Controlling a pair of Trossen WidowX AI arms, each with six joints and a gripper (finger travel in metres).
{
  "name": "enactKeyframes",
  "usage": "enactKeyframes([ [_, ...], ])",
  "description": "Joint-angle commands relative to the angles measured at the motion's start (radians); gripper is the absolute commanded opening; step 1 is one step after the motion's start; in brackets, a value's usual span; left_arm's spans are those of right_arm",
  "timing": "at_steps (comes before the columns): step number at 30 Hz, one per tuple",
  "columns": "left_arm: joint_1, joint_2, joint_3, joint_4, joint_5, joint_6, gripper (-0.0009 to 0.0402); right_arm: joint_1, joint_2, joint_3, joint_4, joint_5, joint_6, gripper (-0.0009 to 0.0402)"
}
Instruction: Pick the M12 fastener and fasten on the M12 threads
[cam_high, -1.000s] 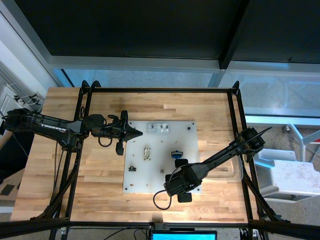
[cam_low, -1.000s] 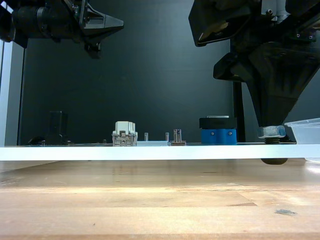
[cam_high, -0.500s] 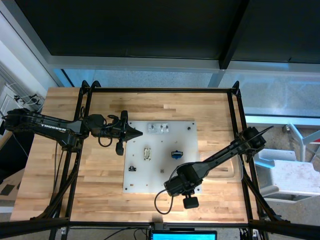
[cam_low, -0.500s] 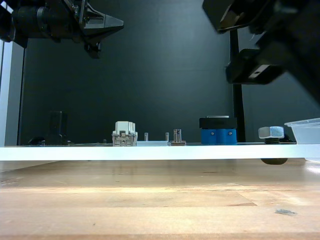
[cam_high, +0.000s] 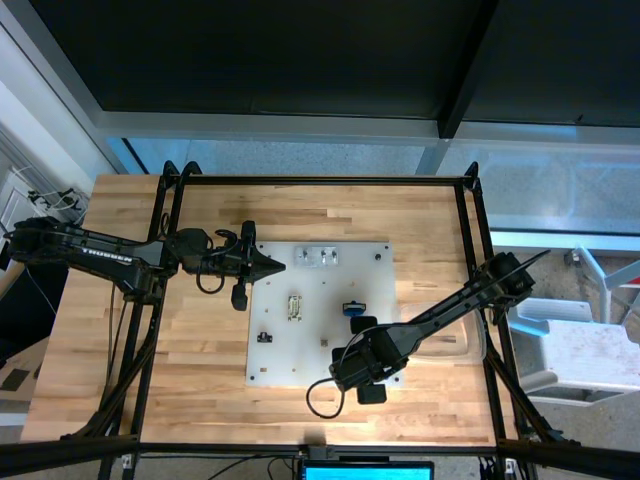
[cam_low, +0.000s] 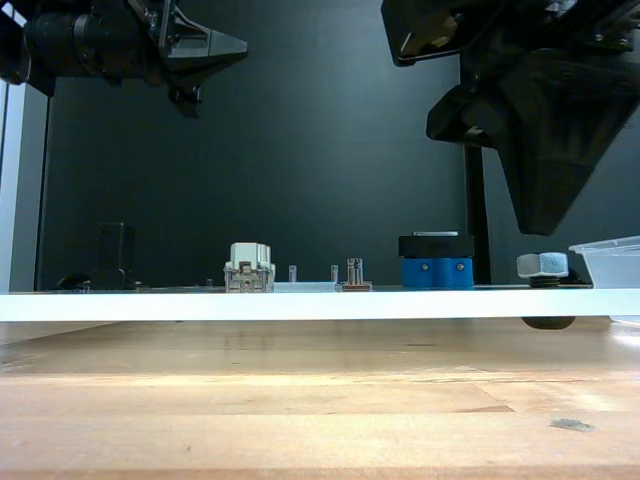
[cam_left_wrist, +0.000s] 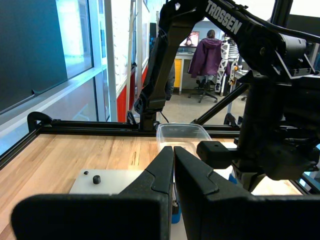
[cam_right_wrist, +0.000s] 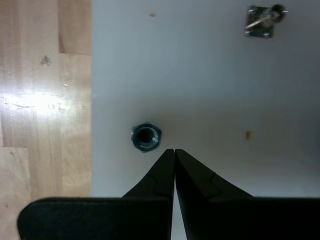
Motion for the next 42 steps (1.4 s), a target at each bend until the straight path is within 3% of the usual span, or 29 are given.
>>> enactKeyframes([
  [1,0.000,0.000,0.000,0.001,0.000,0.000,0.0000,0.000,0.010,-0.008,0.006,0.001,0.001,0.0000],
  [18,0.000,0.000,0.000,0.001,0.000,0.000,0.0000,0.000,0.010,-0.029,0.049,-0.003,0.019,0.0000],
  [19,0.000,0.000,0.000,0.001,0.000,0.000,0.0000,0.000,0.010,-0.029,0.048,-0.027,0.018,0.0000],
  [20,0.000,0.000,0.000,0.000,0.000,0.000,0.0000,0.000,0.010,-0.027,0.048,-0.078,0.011,0.0000],
  [23,0.000,0.000,0.000,0.000,0.000,0.000,0.0000,0.000,0.002,-0.024,0.048,-0.295,-0.050,0.0000],
  [24,0.000,0.000,0.000,0.001,0.000,0.000,0.0000,0.000,0.002,-0.024,0.047,-0.341,-0.064,0.0000],
  [25,0.000,0.000,0.000,0.001,0.000,0.000,0.0000,0.000,0.000,-0.024,0.044,-0.360,-0.065,0.0000],
  [29,0.000,0.000,0.000,0.001,0.000,0.000,0.0000,0.000,-0.003,-0.024,0.040,-0.329,-0.064,0.0000],
  [31,0.000,0.000,0.000,0.000,0.000,0.000,0.0000,0.000,-0.003,-0.024,0.037,-0.291,-0.060,0.0000],
  [35,0.000,0.000,0.000,0.001,0.000,0.000,0.0000,0.000,-0.013,-0.024,0.031,-0.188,-0.023,0.0000],
  [40,0.000,0.000,0.000,0.001,0.000,0.000,0.0000,0.000,-0.034,-0.024,0.029,-0.010,0.030,0.0000],
  [42,0.000,0.000,0.000,0.001,0.000,0.000,0.0000,0.000,-0.035,-0.024,0.030,0.021,0.043,0.0000],
])
